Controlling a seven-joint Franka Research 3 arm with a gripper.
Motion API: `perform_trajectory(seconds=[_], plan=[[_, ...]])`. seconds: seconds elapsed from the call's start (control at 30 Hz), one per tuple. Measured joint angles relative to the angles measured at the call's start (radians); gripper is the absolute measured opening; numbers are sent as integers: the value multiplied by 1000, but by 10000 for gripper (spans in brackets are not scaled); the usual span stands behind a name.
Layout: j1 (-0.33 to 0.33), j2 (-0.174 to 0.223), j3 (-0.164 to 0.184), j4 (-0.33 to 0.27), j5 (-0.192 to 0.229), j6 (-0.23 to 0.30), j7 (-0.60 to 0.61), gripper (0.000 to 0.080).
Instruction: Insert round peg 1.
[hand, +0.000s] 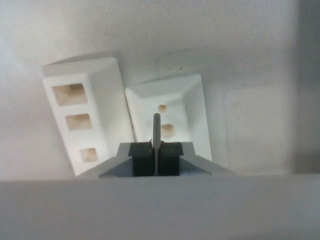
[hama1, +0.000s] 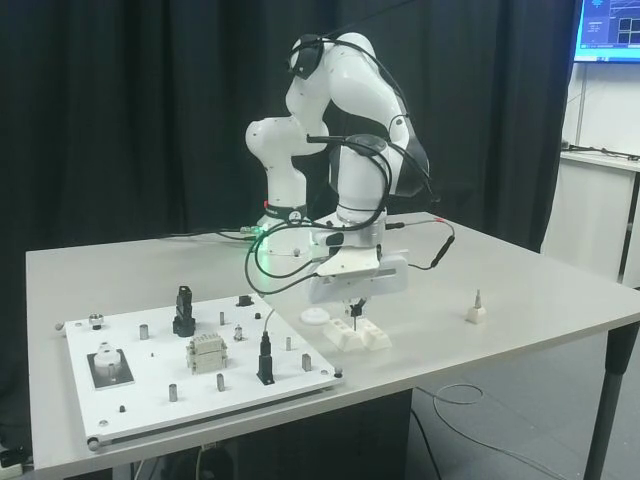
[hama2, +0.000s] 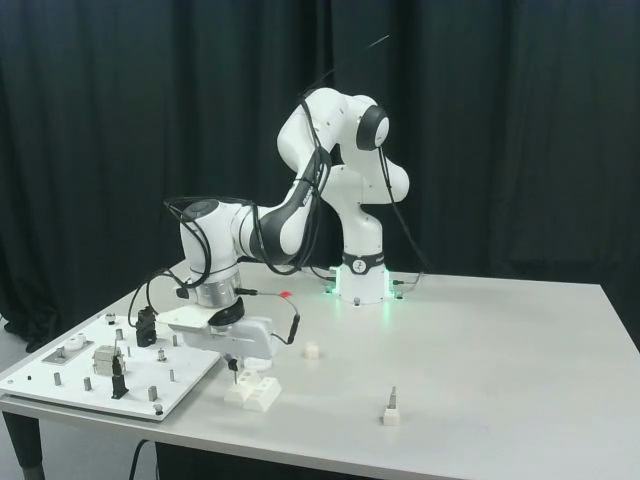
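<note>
My gripper (hand: 156, 150) is shut on a thin grey round peg (hand: 156, 131), which points down between the black fingers (hand: 141, 159). The peg hangs just above a white block (hand: 192, 107) with round holes; its tip lies between the small hole (hand: 162, 107) and the larger hole (hand: 168, 130). Beside that block sits a second white block (hand: 105, 95) with three square holes. In the first room view the gripper (hama1: 353, 312) hovers over the two white blocks (hama1: 360, 336) near the table's front. The second room view shows the gripper (hama2: 236, 371) over the same blocks (hama2: 254, 391).
A white board (hama1: 200, 395) carrying several pegs, connectors and fixtures lies at the table's front left. A small white base with an upright peg (hama1: 477, 309) stands apart on the right. A small white disc (hama1: 316, 318) rests close behind the blocks. Cables trail from the wrist.
</note>
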Motion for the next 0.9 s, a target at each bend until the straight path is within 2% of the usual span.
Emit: perform_trajectory(seconds=[0.57, 0.9], plan=[[0, -13, -3, 0, -23, -8, 7, 27], [-11, -23, -7, -7, -84, -36, 7, 27]])
